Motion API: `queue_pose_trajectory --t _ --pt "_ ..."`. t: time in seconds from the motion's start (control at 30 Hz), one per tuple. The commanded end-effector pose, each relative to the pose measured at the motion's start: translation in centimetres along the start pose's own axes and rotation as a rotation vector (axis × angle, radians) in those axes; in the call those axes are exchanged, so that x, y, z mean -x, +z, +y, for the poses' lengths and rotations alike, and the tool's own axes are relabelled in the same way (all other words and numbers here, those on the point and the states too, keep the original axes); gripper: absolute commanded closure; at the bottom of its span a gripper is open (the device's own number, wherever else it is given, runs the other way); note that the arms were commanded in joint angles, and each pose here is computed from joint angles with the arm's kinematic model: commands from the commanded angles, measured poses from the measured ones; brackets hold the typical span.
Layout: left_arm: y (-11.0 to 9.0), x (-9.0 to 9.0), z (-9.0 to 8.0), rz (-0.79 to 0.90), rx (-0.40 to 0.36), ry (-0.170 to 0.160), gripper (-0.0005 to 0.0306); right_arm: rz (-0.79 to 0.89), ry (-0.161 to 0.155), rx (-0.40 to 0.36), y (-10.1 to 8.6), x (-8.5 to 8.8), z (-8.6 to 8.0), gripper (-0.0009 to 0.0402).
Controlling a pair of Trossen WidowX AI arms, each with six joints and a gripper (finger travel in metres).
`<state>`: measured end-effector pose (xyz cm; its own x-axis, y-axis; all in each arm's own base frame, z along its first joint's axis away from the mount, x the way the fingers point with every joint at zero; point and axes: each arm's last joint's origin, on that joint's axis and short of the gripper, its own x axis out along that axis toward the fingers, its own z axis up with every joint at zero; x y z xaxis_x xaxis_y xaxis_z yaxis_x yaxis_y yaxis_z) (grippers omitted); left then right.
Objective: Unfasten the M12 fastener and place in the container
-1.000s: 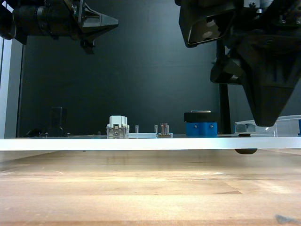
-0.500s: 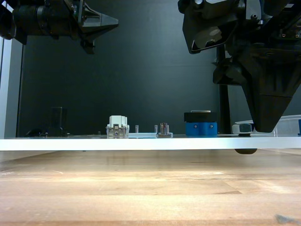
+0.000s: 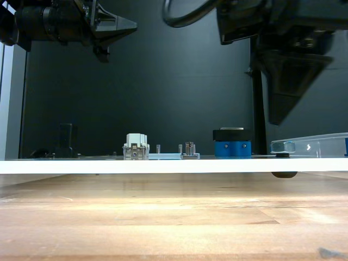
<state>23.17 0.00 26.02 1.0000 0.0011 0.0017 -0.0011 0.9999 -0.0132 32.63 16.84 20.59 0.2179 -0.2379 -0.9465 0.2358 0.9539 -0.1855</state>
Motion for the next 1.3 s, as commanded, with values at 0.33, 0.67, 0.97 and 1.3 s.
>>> queue_pose_trajectory --t 0.33,0.67,0.97,1.3 --pt "0.0 0.0 0.0 0.0 0.0 0.0 0.03 0.07 0.237 0.048 0.4 1.0 0.9 0.0393" --pt "0.0 0.0 0.0 0.0 0.0 0.0 0.03 0.068 0.358 0.066 1.0 -0.3 2.3 0.0393" --pt "0.0 0.0 0.0 0.0 0.0 0.0 0.03 0.085 0.358 0.078 1.0 -1.5 2.8 0.0393" --pt "0.0 0.0 0.0 0.0 0.0 0.0 0.03 0.079 0.305 0.069 1.1 -1.9 2.2 0.0393"
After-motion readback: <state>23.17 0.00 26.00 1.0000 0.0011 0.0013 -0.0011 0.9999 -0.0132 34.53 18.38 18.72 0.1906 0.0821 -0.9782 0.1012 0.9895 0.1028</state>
